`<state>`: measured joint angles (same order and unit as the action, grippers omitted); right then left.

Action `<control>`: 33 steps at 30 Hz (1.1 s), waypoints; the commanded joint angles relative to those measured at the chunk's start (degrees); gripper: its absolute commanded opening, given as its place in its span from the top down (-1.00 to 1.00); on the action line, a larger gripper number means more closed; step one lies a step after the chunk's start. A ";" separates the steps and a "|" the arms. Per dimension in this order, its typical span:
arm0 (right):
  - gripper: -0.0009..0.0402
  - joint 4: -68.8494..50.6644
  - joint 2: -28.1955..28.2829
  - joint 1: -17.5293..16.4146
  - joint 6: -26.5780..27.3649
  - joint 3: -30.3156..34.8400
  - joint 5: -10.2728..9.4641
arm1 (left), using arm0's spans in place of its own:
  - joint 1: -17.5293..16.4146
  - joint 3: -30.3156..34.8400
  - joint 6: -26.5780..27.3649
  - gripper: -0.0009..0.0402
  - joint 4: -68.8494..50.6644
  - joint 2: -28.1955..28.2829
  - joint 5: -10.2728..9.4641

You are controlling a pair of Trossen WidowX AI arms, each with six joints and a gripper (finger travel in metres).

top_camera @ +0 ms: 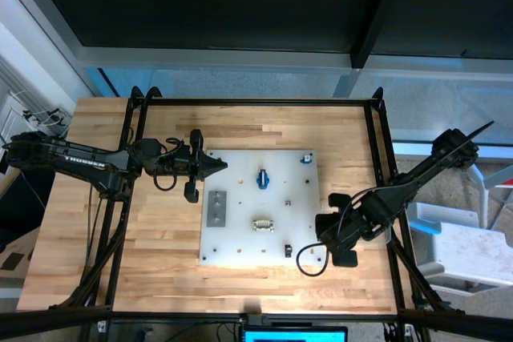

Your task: Pick the 16mm bar from the taskboard and place it in the container

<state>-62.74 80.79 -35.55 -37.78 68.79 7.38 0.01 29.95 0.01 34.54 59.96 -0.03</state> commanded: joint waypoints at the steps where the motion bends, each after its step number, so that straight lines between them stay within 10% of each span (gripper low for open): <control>1: 0.84 -1.36 -1.20 0.44 -0.83 -1.14 0.61 | 0.00 0.00 0.00 0.96 0.00 0.02 0.00; 33: 0.84 -0.61 -15.58 1.53 -7.02 -19.78 -0.15 | 0.00 0.00 0.00 0.96 0.00 0.02 0.00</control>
<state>-63.35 65.43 -34.04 -44.73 49.43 7.27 0.01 29.95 0.01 34.54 59.99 -0.03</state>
